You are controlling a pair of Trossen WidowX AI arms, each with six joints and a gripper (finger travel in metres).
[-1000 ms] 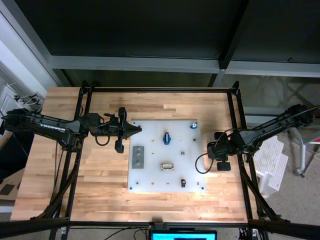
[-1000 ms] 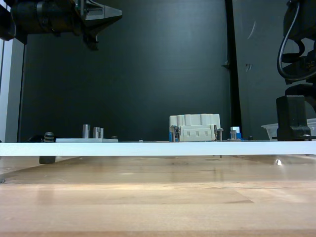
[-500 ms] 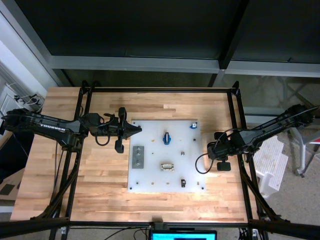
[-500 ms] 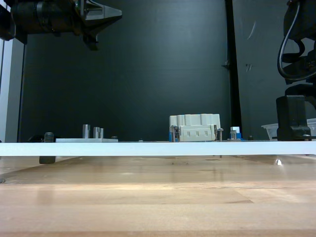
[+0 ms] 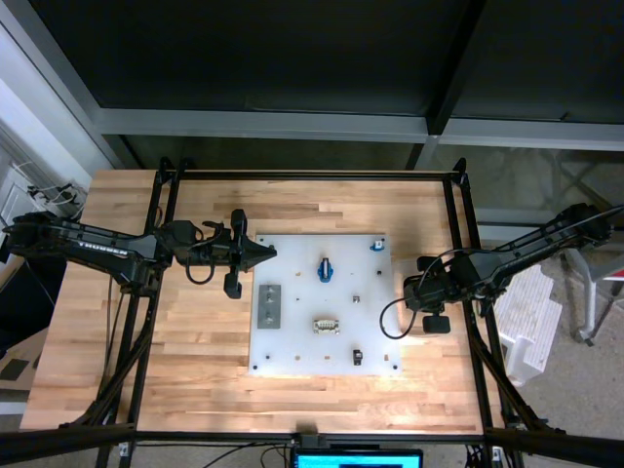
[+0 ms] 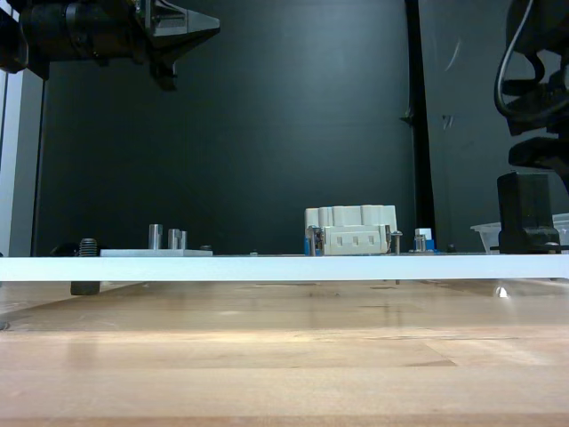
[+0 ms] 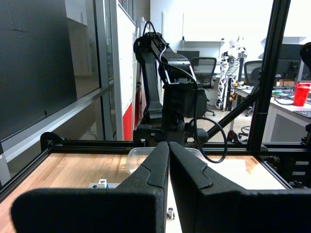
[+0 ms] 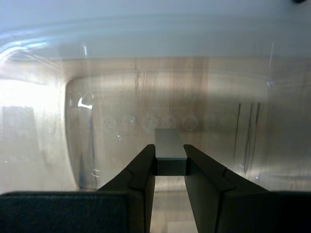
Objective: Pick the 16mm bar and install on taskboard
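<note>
The 16mm bar (image 8: pixel 170 149), a short grey block, is pinched between the fingertips of my right gripper (image 8: pixel 170 159), which is shut on it above the floor of a clear plastic bin (image 8: pixel 112 121). Seen from above, the right gripper (image 5: pixel 420 292) sits just off the right edge of the white taskboard (image 5: pixel 292 351); the bar is hidden there. My left gripper (image 5: pixel 265 252) is shut with nothing in it, high over the board's far left corner. In the low view the left gripper (image 6: pixel 203 27) points right, well above the board (image 6: pixel 267 267).
On the board stand a grey metal block (image 5: pixel 268 305) with pegs (image 6: pixel 156 237), a beige connector (image 5: pixel 327 326), a blue fitting (image 5: pixel 325 269) and a small black part (image 5: pixel 358 357). Black frame rails (image 5: pixel 312 176) border the wooden table.
The right arm's wrist and cable have risen slightly in the low view. The left arm has not moved.
</note>
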